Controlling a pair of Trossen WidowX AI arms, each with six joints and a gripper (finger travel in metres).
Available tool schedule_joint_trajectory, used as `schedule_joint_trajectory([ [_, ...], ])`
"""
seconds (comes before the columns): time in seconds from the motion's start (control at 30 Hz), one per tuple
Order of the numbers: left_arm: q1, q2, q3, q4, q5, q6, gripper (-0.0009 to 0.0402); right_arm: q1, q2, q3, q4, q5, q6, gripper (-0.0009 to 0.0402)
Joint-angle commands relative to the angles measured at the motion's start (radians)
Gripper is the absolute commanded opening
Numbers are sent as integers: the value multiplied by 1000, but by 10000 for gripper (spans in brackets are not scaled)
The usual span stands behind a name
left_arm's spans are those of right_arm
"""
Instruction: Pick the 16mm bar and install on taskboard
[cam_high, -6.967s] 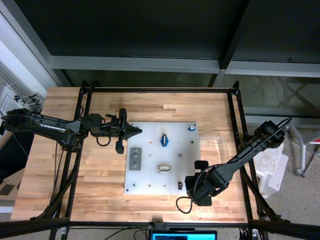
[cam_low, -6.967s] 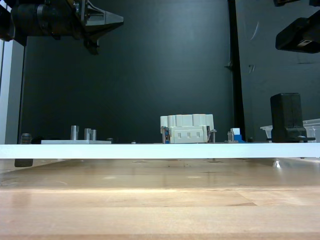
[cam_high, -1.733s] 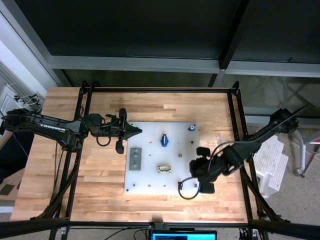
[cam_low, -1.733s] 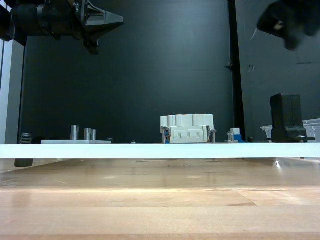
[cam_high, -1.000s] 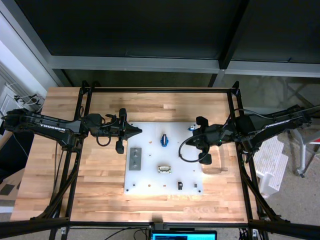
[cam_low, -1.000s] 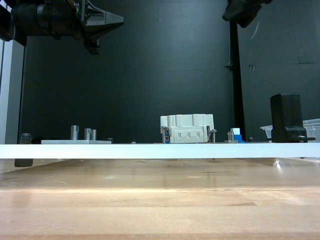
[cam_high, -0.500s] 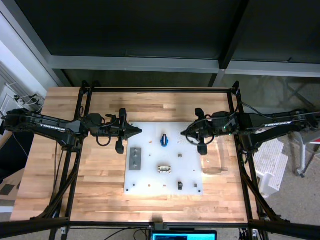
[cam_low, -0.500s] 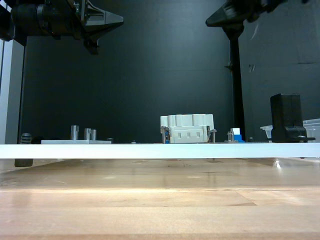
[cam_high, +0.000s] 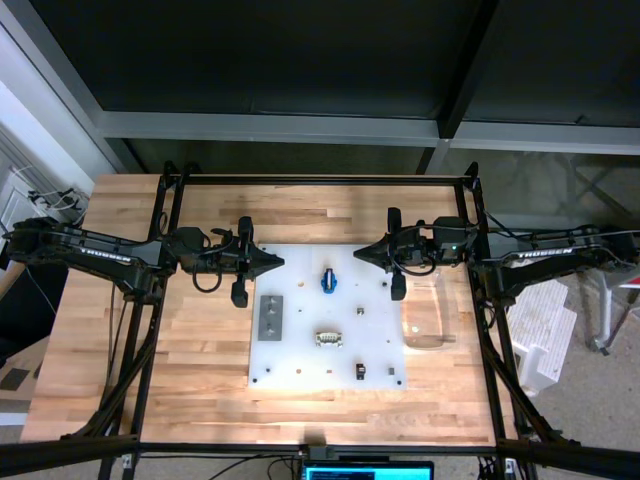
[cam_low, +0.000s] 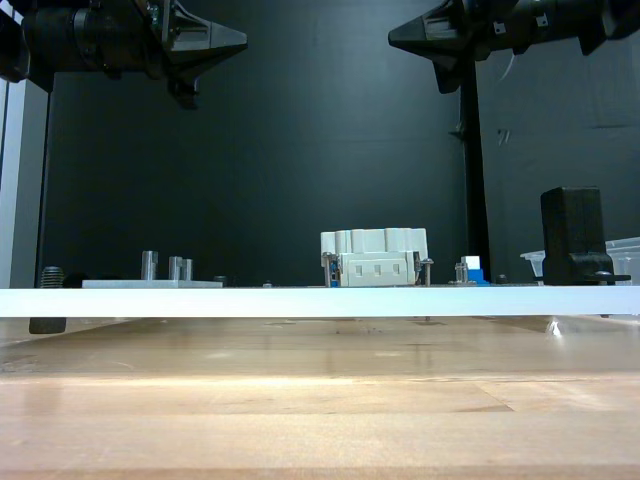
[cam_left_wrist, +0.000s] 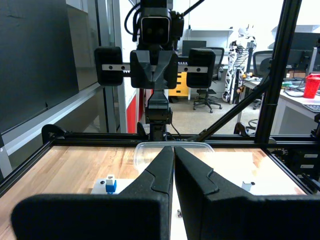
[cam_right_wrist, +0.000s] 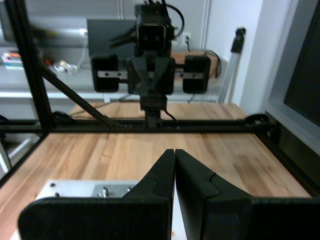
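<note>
The white taskboard (cam_high: 300, 350) lies at the middle of the table with a grey block (cam_high: 270, 317) and a blue part (cam_high: 329, 280) on it. Short pegs (cam_low: 148, 265) stand on the block. I cannot pick out the 16mm bar in any view. My left gripper (cam_high: 278, 262) hovers level over the board's far left corner, pointing right, shut and holding nothing (cam_left_wrist: 173, 156). Facing it from over the far right edge, my right gripper (cam_high: 360, 252) points left, also shut and holding nothing (cam_right_wrist: 174, 157). Both hang well above the board (cam_low: 320, 300).
A clear curved-edged tray (cam_high: 432, 318) sits just right of the board. A white connector (cam_low: 375, 255) and a black upright part (cam_low: 573, 235) stand on the board. Black frame rails (cam_high: 320, 180) run along the table's edges.
My right arm has swung from the board's front right corner up to its far right edge and levelled out, pointing left. The left arm has not moved.
</note>
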Motion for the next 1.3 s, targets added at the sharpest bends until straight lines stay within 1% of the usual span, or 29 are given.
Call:
schedule_joint_trajectory([
  [0.03,0,0,0,0,0,0,0,-2,1,-33,63,-3,5,0],
  [0.33,0,0,0,0,0,0,0,-2,1,-90,158,-3,27,0],
  [0.53,0,0,0,0,0,0,0,-2,1,-94,162,-3,31,0],
  [0.67,0,0,0,0,0,0,0,-2,1,-99,168,4,31,0],
  [0.87,0,0,0,0,0,0,0,-3,2,-135,243,5,51,0],
  [1.3,0,0,0,0,0,0,0,-3,2,-147,244,0,56,0],
])
